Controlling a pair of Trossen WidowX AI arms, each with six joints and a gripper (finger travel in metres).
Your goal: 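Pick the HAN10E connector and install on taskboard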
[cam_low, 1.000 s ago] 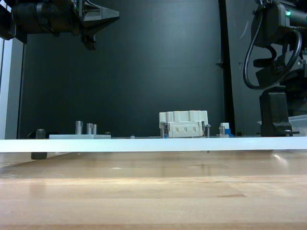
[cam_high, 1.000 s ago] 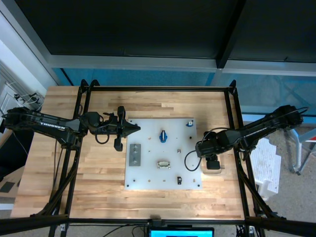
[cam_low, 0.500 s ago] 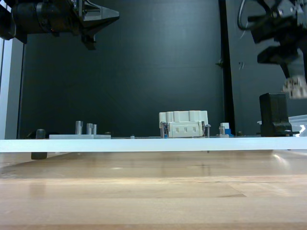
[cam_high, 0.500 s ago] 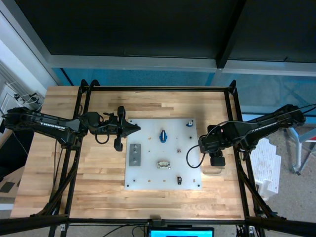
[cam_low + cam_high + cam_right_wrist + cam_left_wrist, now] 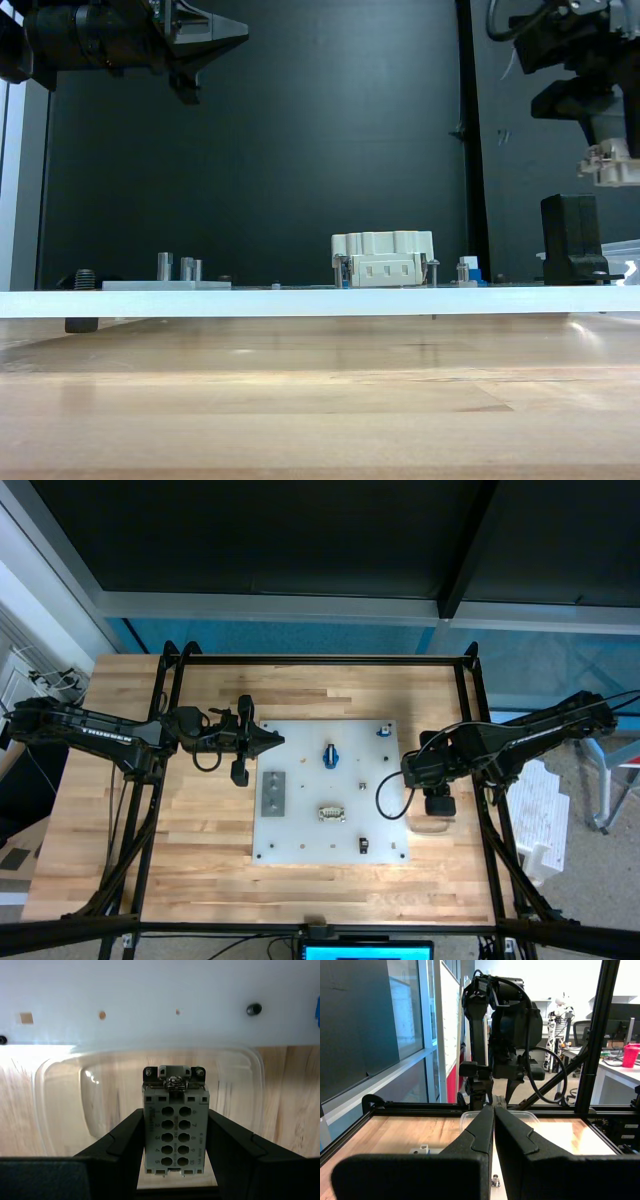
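The connector (image 5: 175,1135) is clamped between the two fingers of the right claw (image 5: 175,1112), with its contact face turned up toward the wrist. It is gripped on its long sides, probably so that the end with the metal clip is left free for mating. In the low view it hangs in the air, well above the level of the worktop (image 5: 200,880).

Directly under this claw a clear tray (image 5: 65,1090) is seen, and just beyond the tray's rim begins the edge of the taskboard (image 5: 300,830). The beige socket (image 5: 383,258), judged to be the target, stands on the board well apart from the claw, toward the other arm. Between claw and socket the air is open. Only low parts are met on the board, among them a black block (image 5: 572,240) that rises to just under the connector's height, so this height should be kept while crossing.

The left claw (image 5: 494,1110) is pressed closed on nothing. It is parked high over the far side of the board, beyond the socket from the right claw, and the path is not blocked by it.
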